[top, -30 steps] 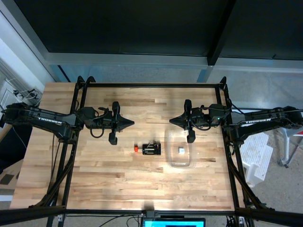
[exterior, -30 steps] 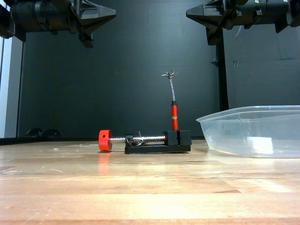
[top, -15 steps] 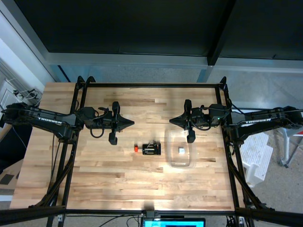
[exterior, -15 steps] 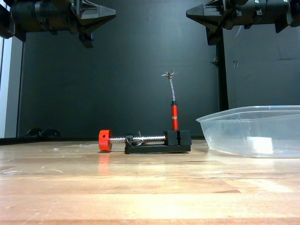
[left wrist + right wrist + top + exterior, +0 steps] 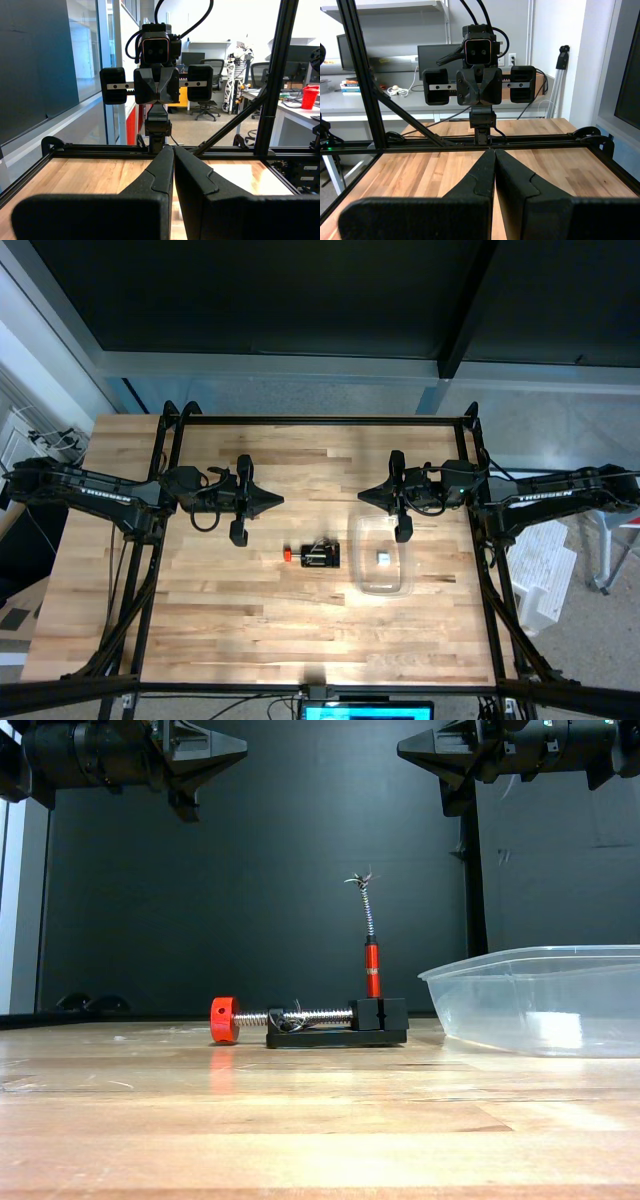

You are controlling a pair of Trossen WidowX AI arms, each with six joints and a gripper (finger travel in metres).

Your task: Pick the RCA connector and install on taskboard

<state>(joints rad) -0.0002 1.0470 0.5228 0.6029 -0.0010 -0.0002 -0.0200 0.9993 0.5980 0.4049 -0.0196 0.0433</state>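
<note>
left claw [image 5: 280, 500]: high over table [image 5: 250, 620], level, pointing inward, tips together | right claw [image 5: 361, 494]: same height, facing it, tips together

The counter [image 5: 250, 620] is evenly lit from above, with only faint shadows cast. In the low view, the left pincer [image 5: 240, 758] and right pincer [image 5: 402, 748] are rendered as dark silhouettes against a black backdrop [image 5: 300, 840], and the nearest boards are blurred.

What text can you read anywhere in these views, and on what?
"TROSSEN": white letters on the black left arm.
"TROSSEN": likewise on the black right arm.
No readable marks on the shut left gripper or shut right gripper, both hovering above the wooden table.
</note>
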